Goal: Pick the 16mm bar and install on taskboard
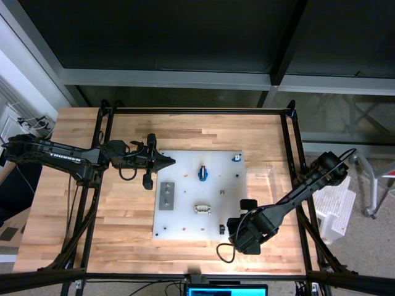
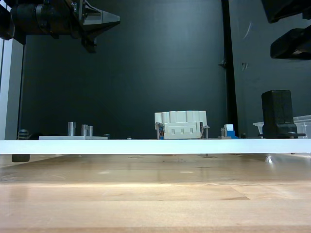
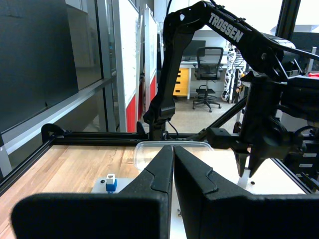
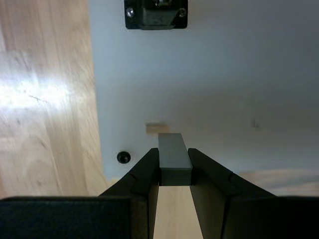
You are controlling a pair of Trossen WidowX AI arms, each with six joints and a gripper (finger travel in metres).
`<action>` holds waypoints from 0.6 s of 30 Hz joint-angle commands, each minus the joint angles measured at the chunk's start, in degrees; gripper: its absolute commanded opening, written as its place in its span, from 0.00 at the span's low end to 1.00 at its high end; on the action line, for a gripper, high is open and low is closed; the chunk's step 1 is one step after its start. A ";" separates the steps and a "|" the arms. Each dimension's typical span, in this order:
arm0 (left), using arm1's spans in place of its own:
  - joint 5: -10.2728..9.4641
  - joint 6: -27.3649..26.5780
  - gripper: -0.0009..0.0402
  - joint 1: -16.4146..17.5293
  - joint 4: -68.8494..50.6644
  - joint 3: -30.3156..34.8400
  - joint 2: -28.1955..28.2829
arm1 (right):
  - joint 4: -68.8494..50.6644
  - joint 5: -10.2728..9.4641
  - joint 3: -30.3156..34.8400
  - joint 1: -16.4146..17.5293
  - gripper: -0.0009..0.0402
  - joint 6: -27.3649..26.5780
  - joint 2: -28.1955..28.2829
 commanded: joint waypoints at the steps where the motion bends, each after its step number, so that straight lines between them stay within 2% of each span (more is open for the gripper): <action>1: 0.02 0.02 0.02 0.02 0.02 0.02 0.02 | 0.44 0.17 0.09 0.04 0.05 0.02 -0.09; 18: 0.02 0.02 0.02 0.00 0.00 0.02 0.02 | 1.81 0.20 0.09 0.02 0.05 0.13 0.04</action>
